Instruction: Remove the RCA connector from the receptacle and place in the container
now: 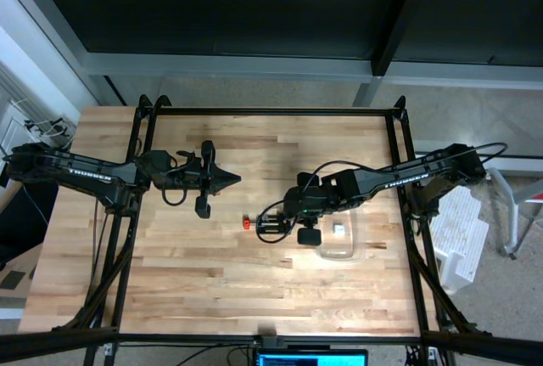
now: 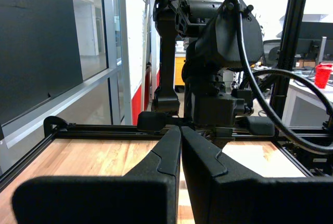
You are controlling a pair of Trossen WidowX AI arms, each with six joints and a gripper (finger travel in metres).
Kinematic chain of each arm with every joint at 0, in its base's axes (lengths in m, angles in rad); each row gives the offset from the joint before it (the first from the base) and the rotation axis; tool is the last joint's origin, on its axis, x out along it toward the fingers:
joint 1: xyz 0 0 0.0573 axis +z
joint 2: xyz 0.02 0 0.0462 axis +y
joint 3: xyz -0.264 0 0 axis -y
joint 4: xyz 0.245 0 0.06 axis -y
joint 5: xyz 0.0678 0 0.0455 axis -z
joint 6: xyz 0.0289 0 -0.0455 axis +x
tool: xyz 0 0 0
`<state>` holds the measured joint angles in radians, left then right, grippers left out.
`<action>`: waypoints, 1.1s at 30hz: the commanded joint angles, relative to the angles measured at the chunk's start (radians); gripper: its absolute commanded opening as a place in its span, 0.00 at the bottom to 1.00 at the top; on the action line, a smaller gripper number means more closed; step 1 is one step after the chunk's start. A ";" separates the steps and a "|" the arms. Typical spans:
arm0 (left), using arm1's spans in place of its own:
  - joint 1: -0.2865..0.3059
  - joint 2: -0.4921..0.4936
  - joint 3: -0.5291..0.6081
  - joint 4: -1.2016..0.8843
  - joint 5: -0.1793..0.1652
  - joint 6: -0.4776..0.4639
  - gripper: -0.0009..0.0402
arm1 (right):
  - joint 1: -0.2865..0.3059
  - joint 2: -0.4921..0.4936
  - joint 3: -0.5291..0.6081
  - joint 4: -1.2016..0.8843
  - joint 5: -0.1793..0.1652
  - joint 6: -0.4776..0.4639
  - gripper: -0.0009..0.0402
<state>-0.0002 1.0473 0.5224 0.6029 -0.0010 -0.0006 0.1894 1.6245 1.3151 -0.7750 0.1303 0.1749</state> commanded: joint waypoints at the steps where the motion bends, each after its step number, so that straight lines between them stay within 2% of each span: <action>1: 0.000 0.000 0.000 0.000 0.000 0.000 0.02 | 0.019 -0.018 -0.025 -0.006 0.001 -0.004 0.03; 10: 0.000 0.000 0.000 0.000 0.000 0.000 0.02 | 0.071 -0.125 -0.148 -0.006 0.009 0.021 0.03; 21: 0.000 0.000 0.000 0.000 0.000 0.000 0.02 | 0.076 -0.294 -0.351 0.001 0.012 0.118 0.03; 27: 0.000 0.000 0.000 0.000 0.000 0.000 0.02 | 0.077 -0.322 -0.457 -0.002 0.009 0.154 0.03; 33: 0.000 0.000 0.000 0.000 0.000 0.000 0.02 | 0.078 -0.322 -0.517 -0.007 0.009 0.187 0.03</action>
<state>-0.0002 1.0473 0.5224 0.6029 -0.0006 -0.0006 0.2676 1.3022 0.8066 -0.7822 0.1387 0.3557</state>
